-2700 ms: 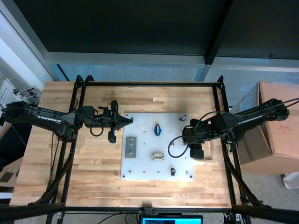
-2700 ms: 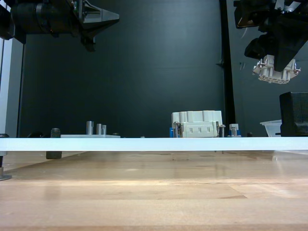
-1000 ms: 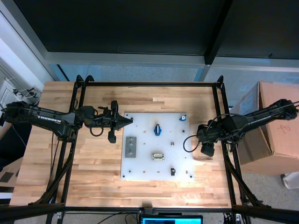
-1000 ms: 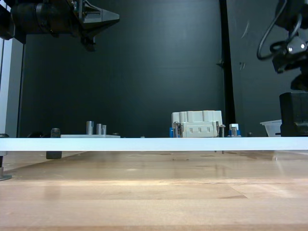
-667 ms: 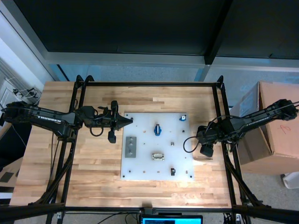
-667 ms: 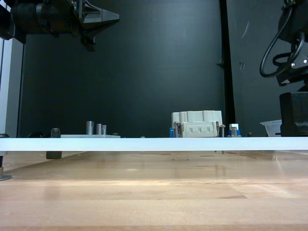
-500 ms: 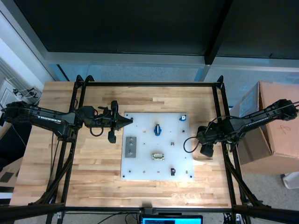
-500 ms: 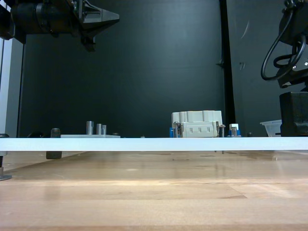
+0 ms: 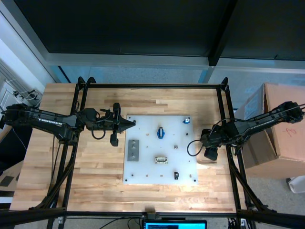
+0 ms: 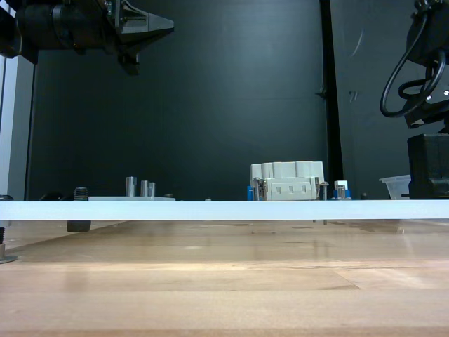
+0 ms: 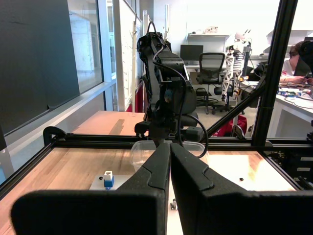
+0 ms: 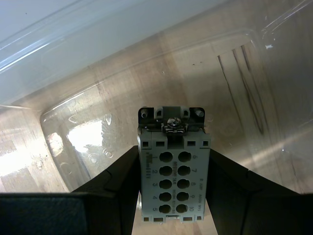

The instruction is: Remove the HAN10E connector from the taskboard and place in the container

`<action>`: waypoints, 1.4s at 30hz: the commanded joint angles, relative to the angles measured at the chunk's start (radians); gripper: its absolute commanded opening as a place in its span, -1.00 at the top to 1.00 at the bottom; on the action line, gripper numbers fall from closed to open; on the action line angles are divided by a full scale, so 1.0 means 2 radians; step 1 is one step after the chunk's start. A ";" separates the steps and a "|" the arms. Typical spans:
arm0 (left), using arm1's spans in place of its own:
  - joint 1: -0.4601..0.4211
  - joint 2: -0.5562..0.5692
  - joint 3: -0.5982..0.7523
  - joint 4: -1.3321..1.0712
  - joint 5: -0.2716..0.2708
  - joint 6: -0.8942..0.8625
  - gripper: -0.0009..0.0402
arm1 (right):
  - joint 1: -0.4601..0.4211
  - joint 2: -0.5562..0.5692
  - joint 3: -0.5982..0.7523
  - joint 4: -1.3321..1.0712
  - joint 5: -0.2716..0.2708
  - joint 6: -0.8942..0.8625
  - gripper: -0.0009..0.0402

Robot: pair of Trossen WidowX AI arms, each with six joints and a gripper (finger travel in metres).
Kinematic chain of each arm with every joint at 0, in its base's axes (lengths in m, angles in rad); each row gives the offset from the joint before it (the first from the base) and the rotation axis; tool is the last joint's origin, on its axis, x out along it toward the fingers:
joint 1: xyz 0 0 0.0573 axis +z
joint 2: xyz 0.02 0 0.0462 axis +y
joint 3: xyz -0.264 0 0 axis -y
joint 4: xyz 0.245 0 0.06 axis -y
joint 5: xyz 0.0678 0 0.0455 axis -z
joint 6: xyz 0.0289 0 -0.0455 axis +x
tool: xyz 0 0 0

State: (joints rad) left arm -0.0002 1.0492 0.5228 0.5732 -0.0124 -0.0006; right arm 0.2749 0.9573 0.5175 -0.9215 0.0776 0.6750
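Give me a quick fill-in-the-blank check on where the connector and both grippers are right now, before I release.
1. The right gripper holds the HAN10E connector directly over the clear ___.
2. The connector's face shows ___ numbered holes.
3. The left gripper, high near the taskboard's far-left corner, has its fingers ___.
Missing words: container; ten; shut.

Wooden tabletop (image 9: 43, 162) brightly lit; cardboard box (image 9: 281, 129) sitting at three o'clock, dark panel (image 9: 128, 24) up at twelve. Out beyond: an office chair (image 11: 212, 63), a monitor (image 11: 190, 52), glass partitions (image 11: 84, 54), a sunlit lab.
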 commanded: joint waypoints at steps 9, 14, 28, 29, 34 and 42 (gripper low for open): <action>0.000 0.000 0.000 0.000 0.000 0.000 0.96 | 0.000 0.000 0.000 0.000 0.000 0.000 0.87; 0.000 0.000 0.000 0.000 0.000 0.000 0.96 | 0.000 0.000 0.000 0.000 0.000 0.004 0.45; 0.000 0.000 0.000 0.000 0.000 0.000 0.96 | 0.000 0.000 0.060 -0.062 0.000 0.028 -0.72; 0.000 0.000 0.000 0.000 0.000 0.000 0.96 | 0.000 0.000 0.068 -0.071 0.000 0.030 -0.72; 0.000 0.000 0.000 0.000 0.000 0.000 0.96 | 0.000 0.000 0.104 -0.099 0.000 0.029 -0.65; 0.000 0.000 0.000 0.000 0.000 0.000 0.96 | 0.000 0.000 0.121 -0.114 0.000 0.040 -0.61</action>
State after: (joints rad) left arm -0.0002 1.0492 0.5228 0.5732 -0.0120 -0.0010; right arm 0.2745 0.9573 0.7597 -1.1477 0.0772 0.7551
